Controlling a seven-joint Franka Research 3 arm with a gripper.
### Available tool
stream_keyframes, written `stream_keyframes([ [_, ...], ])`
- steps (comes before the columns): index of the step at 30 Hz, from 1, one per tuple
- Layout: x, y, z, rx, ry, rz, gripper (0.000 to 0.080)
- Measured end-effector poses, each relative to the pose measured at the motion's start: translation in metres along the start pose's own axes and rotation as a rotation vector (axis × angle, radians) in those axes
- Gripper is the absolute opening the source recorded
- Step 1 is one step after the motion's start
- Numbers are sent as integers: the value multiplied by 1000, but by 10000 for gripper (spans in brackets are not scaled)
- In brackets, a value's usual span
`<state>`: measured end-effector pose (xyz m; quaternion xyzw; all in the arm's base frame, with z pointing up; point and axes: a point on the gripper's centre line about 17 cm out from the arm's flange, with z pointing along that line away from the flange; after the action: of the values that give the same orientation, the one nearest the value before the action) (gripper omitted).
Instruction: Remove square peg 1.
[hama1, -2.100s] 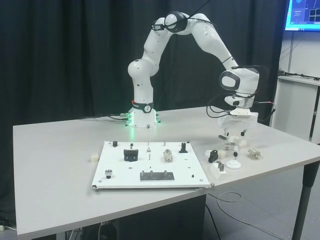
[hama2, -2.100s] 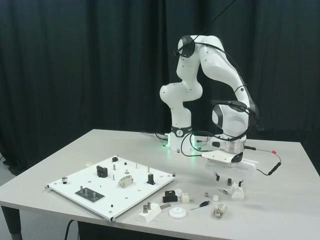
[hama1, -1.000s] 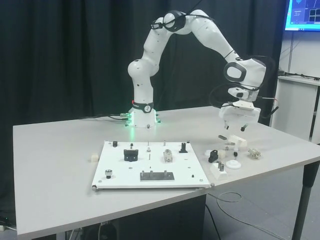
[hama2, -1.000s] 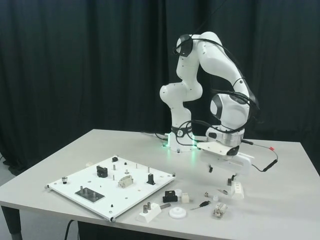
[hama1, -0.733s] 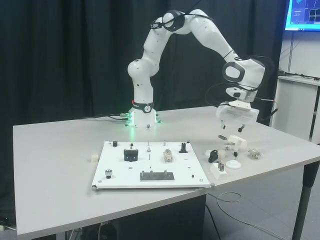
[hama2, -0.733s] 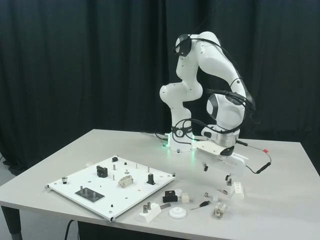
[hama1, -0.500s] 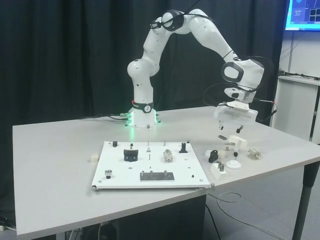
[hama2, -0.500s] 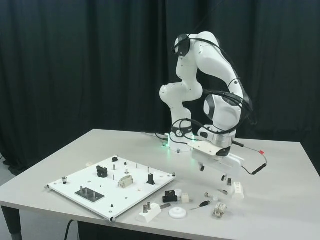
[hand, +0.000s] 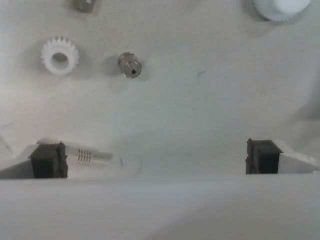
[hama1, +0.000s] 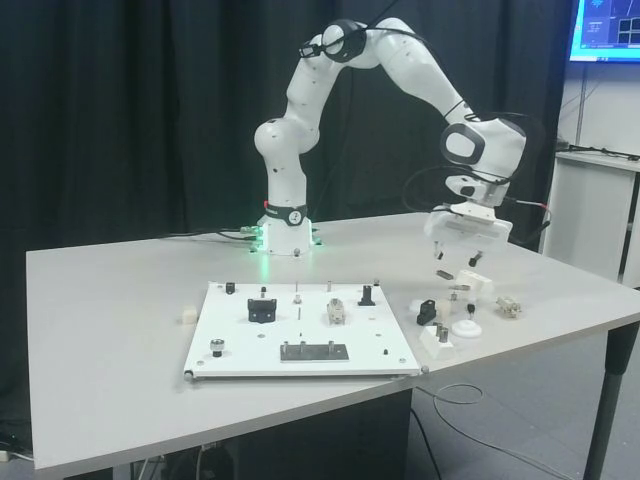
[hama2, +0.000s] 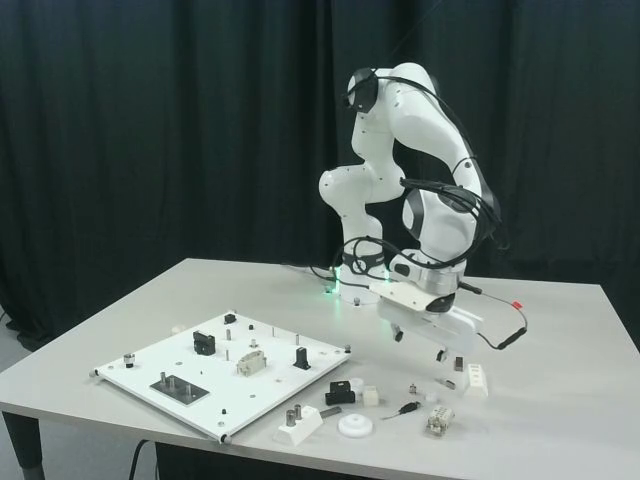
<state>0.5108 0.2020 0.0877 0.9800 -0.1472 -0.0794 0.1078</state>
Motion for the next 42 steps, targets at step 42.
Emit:
stream_keyframes([
  [42, -3, 23, 0, -20, -27, -21, 800],
])
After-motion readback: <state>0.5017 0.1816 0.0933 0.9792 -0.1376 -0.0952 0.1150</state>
